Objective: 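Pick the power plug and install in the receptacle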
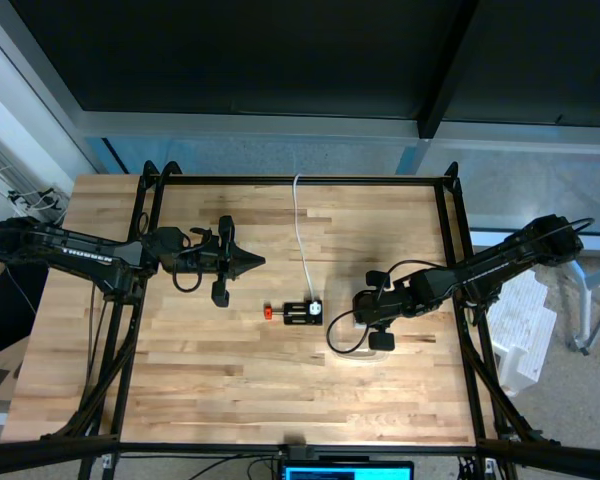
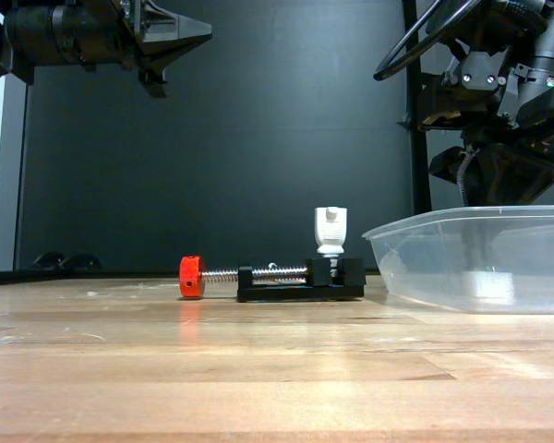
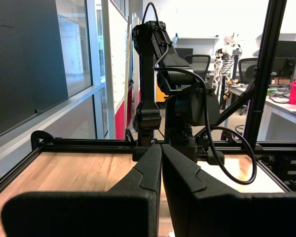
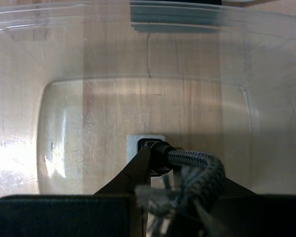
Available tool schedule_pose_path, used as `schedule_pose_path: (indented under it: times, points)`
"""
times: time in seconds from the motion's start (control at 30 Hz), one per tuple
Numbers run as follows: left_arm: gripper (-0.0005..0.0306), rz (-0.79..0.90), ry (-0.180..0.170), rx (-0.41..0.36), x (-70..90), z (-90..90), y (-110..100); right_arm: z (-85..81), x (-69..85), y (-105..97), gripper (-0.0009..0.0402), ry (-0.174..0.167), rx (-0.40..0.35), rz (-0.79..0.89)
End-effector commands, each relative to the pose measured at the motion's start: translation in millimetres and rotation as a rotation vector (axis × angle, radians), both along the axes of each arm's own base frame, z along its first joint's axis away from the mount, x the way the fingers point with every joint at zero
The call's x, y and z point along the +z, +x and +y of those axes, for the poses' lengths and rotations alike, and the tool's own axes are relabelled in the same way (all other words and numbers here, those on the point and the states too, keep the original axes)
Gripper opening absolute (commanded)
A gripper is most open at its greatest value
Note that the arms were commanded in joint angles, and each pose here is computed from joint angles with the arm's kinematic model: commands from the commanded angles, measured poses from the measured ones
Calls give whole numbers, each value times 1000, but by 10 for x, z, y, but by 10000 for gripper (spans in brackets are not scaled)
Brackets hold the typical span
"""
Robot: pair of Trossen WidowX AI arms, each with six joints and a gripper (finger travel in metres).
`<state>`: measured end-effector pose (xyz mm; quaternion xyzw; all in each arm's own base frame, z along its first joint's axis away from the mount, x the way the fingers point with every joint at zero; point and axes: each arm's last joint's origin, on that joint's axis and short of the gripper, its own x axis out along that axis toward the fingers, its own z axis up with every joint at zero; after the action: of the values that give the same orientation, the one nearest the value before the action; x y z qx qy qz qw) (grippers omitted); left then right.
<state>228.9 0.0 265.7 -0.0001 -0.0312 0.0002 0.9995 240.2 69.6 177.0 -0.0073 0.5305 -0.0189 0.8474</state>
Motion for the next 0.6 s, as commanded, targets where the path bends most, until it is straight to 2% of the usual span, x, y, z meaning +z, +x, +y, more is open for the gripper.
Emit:
schedule_pose_path:
  times: [0.03,0.07,0.17,0.6]
  points:
    - [0,0,0,0,1,0,1,-3,0,0,-2,-9,-2,-1]
    - [0,0,0,0,1,1,1,-7,-1,-1,-1,-20,-7,-4]
    - [0,0,0,0,1,0,1,-7,1,1,4,-23,-8,-5]
    - [0,0,0,0,1,0,1,-20,125,-41,0,-8,-9,-48]
